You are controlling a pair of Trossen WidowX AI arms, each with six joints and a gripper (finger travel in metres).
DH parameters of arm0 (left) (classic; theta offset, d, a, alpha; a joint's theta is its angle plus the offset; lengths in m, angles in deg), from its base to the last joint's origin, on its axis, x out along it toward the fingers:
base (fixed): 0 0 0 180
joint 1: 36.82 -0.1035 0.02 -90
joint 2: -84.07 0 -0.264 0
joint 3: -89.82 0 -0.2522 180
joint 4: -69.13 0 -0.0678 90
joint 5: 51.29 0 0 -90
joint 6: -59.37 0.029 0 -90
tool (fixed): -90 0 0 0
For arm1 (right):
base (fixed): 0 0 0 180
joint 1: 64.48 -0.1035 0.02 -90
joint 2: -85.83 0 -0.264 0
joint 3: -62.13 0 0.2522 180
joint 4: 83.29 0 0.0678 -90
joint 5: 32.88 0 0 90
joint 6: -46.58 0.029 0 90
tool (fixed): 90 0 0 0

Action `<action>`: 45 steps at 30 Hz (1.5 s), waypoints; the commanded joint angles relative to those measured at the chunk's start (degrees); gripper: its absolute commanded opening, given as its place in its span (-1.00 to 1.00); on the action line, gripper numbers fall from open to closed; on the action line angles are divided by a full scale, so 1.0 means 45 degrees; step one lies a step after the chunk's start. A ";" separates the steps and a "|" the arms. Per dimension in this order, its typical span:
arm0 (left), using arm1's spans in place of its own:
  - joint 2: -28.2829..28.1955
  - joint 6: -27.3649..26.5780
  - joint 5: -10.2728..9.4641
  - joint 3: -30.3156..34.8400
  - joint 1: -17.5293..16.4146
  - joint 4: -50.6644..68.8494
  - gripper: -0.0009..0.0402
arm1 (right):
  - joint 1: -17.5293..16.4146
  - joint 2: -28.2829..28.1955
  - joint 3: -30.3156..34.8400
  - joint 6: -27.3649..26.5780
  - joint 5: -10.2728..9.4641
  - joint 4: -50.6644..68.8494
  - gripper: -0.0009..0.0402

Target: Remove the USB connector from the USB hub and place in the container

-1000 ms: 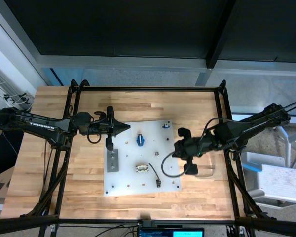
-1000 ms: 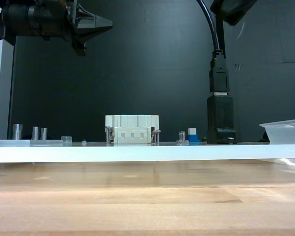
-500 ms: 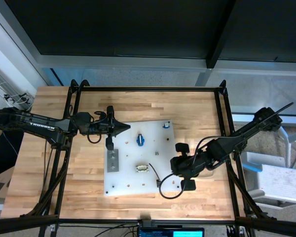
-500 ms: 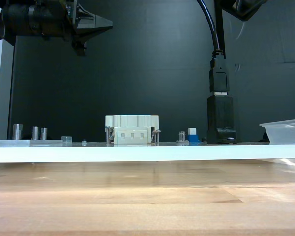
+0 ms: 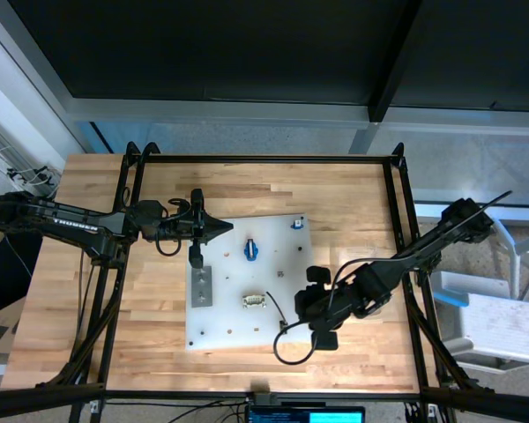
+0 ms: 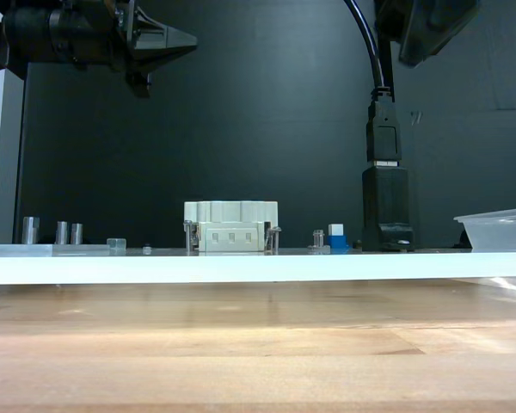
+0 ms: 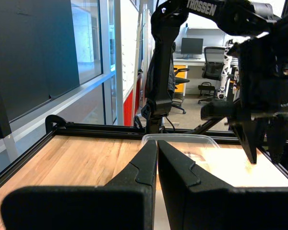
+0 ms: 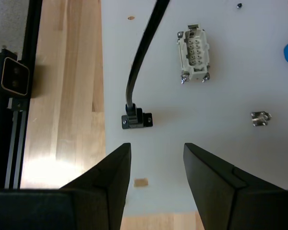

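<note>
Right gripper [image 8: 157,146] has come in from beyond the white board's [image 5: 220,330] right edge toward the board's near right corner. It is now hovering over that corner, claw spread wide and gripping nothing. Left gripper [image 5: 224,228] is holding the same spot as before, high over the board's far left corner, claw pressed closed and empty.

Table [image 5: 88,300] is carrying the board around its middle.

Container [image 6: 499,228] is sitting on the table just past the board's right edge.

Grey block [image 5: 201,286] is resting along the board's left edge.

Beige connector [image 8: 193,55] is lying toward the near edge of the board, left of the hub.

USB hub [image 8: 137,120] is standing by the board's near right corner, just ahead of the open right claw.

USB connector [image 8: 143,52] is still sitting plugged into the hub. Its plug is standing upright in the low view, and its cable is running up and away across the board.
</note>
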 commanded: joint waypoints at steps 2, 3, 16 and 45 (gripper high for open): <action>-0.0005 0.0000 0.0005 0.0000 0.0000 -0.0005 -0.95 | -0.0029 -0.0384 -0.0010 0.0010 0.0005 -0.0476 -0.20; -0.0005 0.0000 0.0005 0.0000 0.0000 -0.0005 -0.95 | -0.0039 -0.0461 -0.0010 0.0015 0.0005 -0.0554 -0.20; -0.0005 0.0000 0.0005 0.0000 0.0000 -0.0005 -0.95 | -0.0053 -0.1379 -0.0010 0.0015 0.0005 -0.1433 -0.20; -0.0005 0.0000 0.0005 0.0000 0.0000 -0.0005 -0.95 | 0.0019 -0.2560 -0.0015 -0.0029 0.0015 -0.2429 -0.53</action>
